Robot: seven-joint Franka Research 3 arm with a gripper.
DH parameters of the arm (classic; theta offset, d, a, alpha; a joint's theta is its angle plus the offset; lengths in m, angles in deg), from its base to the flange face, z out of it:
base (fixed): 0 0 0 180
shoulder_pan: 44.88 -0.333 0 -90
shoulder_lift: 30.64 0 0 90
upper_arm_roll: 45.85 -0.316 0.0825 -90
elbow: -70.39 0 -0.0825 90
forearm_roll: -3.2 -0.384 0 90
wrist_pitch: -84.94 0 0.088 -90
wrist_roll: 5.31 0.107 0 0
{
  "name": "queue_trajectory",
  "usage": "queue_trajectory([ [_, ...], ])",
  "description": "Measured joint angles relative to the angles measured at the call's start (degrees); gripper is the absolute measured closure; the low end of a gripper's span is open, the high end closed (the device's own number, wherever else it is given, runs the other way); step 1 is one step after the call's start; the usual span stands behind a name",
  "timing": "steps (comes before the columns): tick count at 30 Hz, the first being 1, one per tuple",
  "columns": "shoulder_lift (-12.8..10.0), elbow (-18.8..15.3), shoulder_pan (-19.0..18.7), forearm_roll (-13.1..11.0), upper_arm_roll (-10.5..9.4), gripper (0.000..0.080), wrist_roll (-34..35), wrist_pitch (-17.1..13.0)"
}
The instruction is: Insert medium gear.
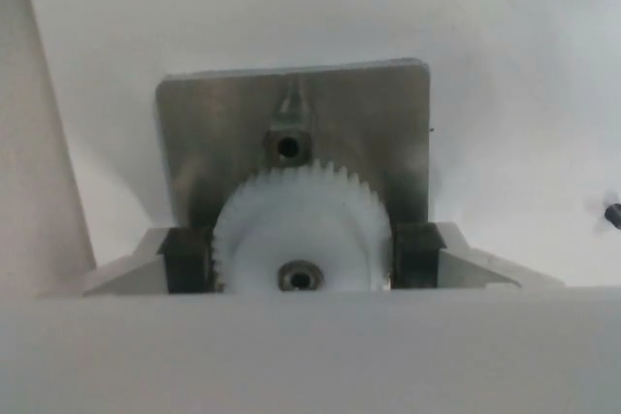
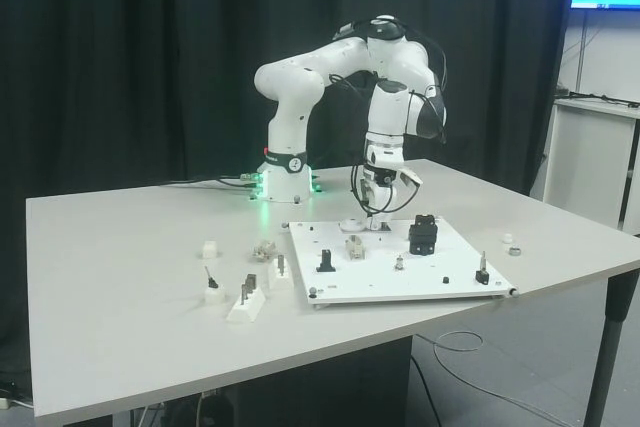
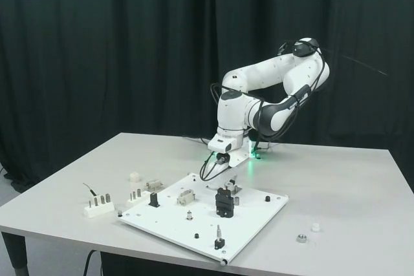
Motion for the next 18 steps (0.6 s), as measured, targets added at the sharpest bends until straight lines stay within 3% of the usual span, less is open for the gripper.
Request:
queue_trajectory([
  [18,0.0,0.0,-0.4,0.0,0.05,0.0388,0.8,0.4],
])
